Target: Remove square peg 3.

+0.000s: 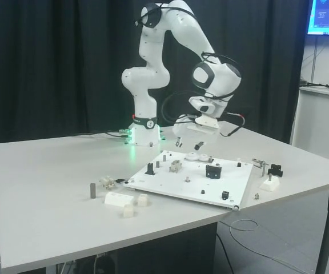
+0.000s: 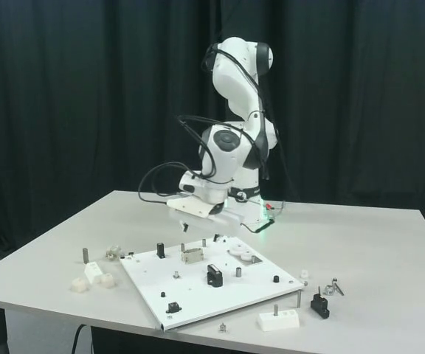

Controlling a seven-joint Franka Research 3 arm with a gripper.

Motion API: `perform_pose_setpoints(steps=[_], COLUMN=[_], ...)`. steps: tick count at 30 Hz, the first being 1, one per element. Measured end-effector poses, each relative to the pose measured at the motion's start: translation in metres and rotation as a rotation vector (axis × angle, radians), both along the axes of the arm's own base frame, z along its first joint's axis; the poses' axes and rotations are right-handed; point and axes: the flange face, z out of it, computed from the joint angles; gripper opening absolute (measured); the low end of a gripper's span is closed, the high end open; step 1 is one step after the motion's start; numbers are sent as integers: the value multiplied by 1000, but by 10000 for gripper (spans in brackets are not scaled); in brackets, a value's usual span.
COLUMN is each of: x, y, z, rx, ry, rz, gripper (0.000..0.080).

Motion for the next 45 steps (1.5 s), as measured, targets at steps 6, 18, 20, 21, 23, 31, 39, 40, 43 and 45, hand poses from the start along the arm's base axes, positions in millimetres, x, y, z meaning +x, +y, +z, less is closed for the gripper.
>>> perform_pose_setpoints(steps=[6,18,20,21,23,31,39,40,43,45], x=[-6,-30,-35,-38,-43,-65,-80,-82,-83,-83], y=[-24,-58,-61,-61,-62,-64,-74,-76,-82,-86], z=[4,6,4,3,1,-10,-19,-19,-20,-19], rx=[48,146,160,165,176,199,207,206,198,188], ry=[20,41,35,31,24,-5,-16,-20,-43,-69], rz=[89,293,326,341,367,402,373,361,292,221], gripper=[800,800,800,800,800,800,800,800,800,800])
